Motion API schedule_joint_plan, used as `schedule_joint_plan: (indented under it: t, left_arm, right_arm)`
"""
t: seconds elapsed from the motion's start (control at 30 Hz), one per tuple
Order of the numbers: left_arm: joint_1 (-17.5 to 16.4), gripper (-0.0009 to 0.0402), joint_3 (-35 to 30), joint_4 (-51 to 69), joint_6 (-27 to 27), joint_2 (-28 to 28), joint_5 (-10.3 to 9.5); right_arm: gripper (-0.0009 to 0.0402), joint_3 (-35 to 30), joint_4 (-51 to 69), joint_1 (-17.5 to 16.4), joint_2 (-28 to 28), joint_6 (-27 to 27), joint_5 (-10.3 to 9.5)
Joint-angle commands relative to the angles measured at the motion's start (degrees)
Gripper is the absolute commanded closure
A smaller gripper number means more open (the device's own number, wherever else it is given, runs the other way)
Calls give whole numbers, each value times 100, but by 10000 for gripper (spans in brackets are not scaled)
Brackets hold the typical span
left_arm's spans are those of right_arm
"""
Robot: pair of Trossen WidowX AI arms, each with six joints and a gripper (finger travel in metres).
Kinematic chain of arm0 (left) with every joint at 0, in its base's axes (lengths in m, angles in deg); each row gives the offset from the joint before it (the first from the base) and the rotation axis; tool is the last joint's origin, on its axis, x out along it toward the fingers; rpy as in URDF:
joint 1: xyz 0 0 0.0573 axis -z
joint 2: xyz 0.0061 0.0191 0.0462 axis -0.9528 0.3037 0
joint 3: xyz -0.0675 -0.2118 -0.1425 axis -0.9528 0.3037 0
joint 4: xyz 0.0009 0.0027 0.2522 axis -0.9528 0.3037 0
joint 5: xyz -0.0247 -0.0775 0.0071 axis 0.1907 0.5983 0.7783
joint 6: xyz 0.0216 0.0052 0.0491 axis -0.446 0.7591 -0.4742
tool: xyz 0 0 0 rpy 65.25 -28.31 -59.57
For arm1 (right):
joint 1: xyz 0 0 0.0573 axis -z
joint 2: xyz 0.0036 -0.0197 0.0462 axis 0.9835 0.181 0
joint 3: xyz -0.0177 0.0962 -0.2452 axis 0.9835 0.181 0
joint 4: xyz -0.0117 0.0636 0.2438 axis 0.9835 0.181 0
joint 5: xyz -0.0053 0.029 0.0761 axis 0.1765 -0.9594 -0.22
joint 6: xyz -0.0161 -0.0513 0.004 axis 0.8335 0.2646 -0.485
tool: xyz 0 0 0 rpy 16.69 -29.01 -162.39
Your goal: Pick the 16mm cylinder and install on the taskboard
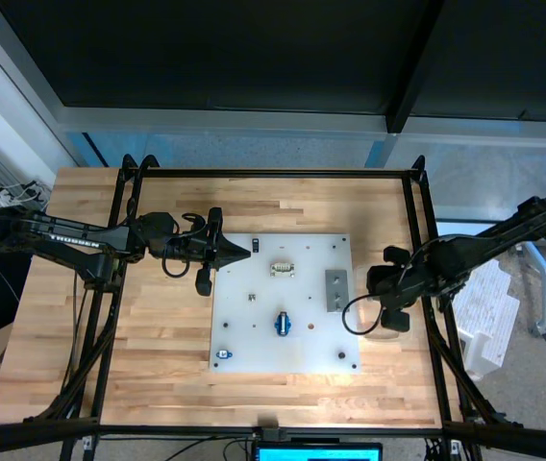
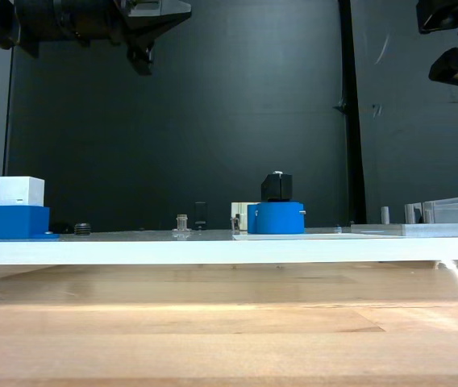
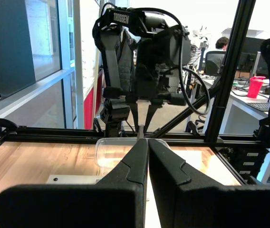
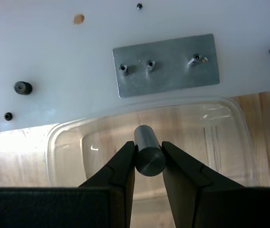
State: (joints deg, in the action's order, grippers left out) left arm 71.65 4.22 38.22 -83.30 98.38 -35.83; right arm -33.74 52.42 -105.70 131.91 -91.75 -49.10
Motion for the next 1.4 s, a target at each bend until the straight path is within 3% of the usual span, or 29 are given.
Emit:
schedule_joint_plan:
  t: [0.03,0.73,1.4]
  left_arm:
    - [0,393,0,0,0,0,0]
    - [0,393,0,0,0,2,0]
    - [0,393,0,0,0,0,0]
  right_arm:
    - [393,-55,-28,0,289,79,-11]
    - [393,-1187,-358,188,1858,647,-13]
    - [393,-2288,-341,367,2931,820,-17]
